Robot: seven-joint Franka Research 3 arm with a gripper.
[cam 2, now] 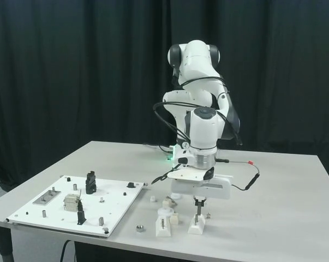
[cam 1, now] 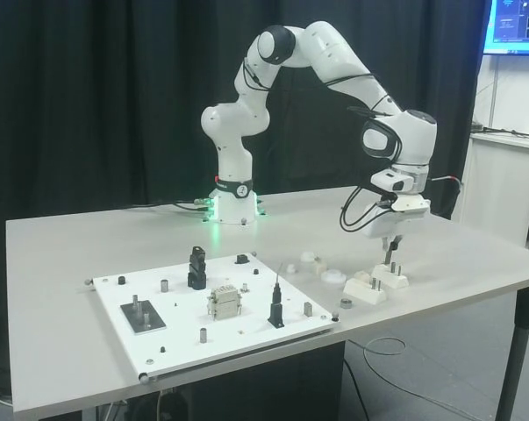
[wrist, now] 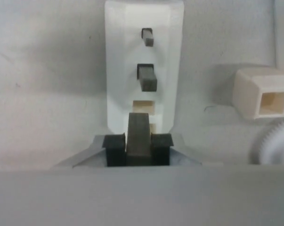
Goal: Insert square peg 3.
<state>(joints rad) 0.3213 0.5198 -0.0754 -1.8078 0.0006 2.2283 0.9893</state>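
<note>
Peg held over the holder, not yet seated.

The claw (wrist: 138,146) is clenched on a grey peg (wrist: 138,134), hanging just above the white holder (wrist: 118,84) near the desk (cam 1: 475,254) edge. Two of the holder's sockets carry pegs (wrist: 147,77); an open slot (wrist: 144,107) sits just beyond the held one. A slight tilt or offset could jam a corner on the rim.

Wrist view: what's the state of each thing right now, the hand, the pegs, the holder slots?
Hand: shut on a grey square peg, above the holder.
White peg holder block: flat on the grey table.
Two smaller grey square pegs: seated upright in the holder.
Square slot next to them: empty.
White hollow cube: on the table, apart from the holder, opening empty.
</note>
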